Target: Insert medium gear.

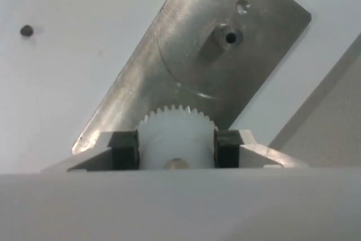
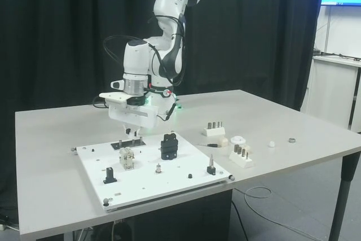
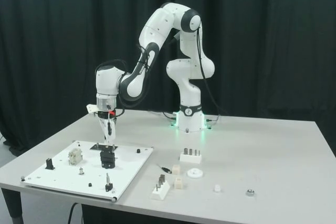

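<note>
Two black fingers (image 1: 125,149) clench a white gear (image 1: 176,138) by its toothed rim, held just above a grey metal plate (image 1: 186,71) on the white board (image 2: 169,179). A peg (image 1: 224,38) stands on that plate, apart from the gear. Another white gear (image 3: 195,172) lies on the tabletop (image 3: 273,150) beside the board.
</note>
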Robot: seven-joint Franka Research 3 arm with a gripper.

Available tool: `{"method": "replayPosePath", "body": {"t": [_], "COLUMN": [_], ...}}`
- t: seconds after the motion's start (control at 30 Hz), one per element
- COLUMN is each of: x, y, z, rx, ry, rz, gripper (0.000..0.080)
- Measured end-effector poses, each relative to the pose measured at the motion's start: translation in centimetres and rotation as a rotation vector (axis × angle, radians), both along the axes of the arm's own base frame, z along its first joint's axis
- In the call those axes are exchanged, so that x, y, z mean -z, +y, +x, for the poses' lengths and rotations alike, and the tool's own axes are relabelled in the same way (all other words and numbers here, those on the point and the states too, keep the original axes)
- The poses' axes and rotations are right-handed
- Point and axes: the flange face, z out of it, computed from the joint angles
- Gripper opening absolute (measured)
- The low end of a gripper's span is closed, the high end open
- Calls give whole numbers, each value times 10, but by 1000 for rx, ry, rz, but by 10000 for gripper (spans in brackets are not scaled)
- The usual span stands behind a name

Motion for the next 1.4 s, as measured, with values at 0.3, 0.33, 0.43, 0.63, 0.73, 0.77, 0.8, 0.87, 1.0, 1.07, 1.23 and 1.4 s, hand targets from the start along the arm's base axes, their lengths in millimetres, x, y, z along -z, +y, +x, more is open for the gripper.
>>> {"method": "replayPosePath", "body": {"t": [0.3, 0.33, 0.43, 0.63, 0.73, 0.77, 0.8, 0.87, 1.0, 1.07, 1.23, 1.4], "x": [0, 0, 0, 0, 0, 0, 1, 1, 1, 1, 1, 1], "y": [-2, -2, -3, -3, -3, -3, -3, -2, -2, -1, -1, -1], "z": [-1, -2, -2, -3, -4, -4, -4, -4, -4, -4, -4, -3], "rx": [-19, -19, -21, -23, -23, -23, -23, -22, -23, -23, -24, -27], "ry": [2, 2, 3, 5, 7, 8, 10, 11, 14, 14, 14, 13], "rz": [0, 0, 2, 6, 10, 12, 14, 18, 22, 23, 23, 23], "gripper": [283, 283, 283, 283, 283, 283, 283, 283, 283, 283, 283, 283]}}
